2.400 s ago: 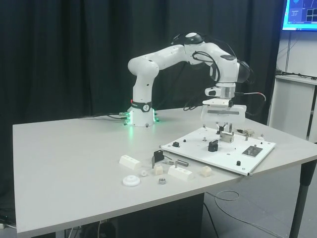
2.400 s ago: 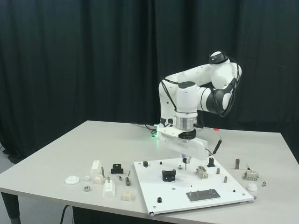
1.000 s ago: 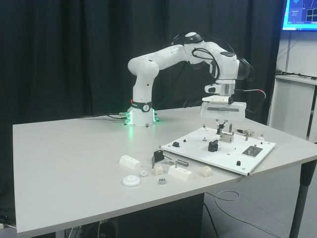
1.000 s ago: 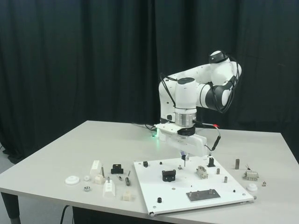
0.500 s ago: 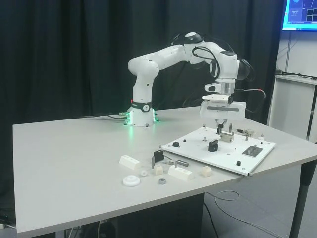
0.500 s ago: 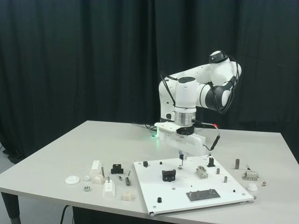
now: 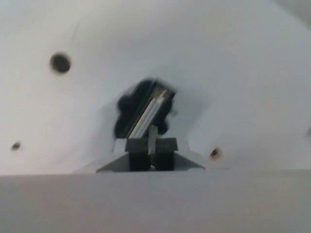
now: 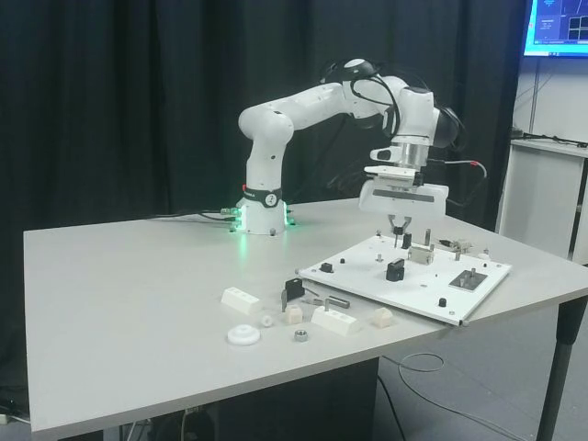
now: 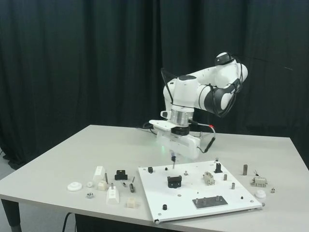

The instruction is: Place square peg 1.

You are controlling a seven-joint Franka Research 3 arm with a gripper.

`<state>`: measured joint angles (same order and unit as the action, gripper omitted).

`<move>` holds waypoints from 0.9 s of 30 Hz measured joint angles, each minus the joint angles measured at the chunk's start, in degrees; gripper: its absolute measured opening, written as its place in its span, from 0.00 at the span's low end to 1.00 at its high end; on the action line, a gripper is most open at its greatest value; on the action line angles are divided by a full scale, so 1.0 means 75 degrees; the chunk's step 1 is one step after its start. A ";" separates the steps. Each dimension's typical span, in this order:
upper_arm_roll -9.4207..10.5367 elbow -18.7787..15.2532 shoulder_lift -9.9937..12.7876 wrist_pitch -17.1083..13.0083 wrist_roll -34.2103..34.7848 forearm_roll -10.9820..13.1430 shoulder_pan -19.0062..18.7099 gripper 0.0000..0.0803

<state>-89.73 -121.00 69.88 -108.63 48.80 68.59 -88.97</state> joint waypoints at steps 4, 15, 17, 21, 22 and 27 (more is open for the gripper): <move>-0.0018 0.0003 0.0000 -0.0075 -0.0229 -0.0040 0.0244 0.04; -0.0090 0.0070 0.0000 -0.0102 -0.0902 -0.0043 0.0992 0.04; -0.0095 0.0093 0.0000 -0.0102 -0.1040 -0.0042 0.1122 0.04; -0.0093 0.0149 0.0000 -0.0100 -0.1360 -0.0042 0.1400 0.04; -0.0091 0.0157 0.0001 -0.0098 -0.1441 -0.0042 0.1463 0.04; -0.0042 0.0172 0.0002 -0.0073 -0.1883 -0.0038 0.1796 0.04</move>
<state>-90.04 -119.71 69.90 -109.18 34.68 68.30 -75.50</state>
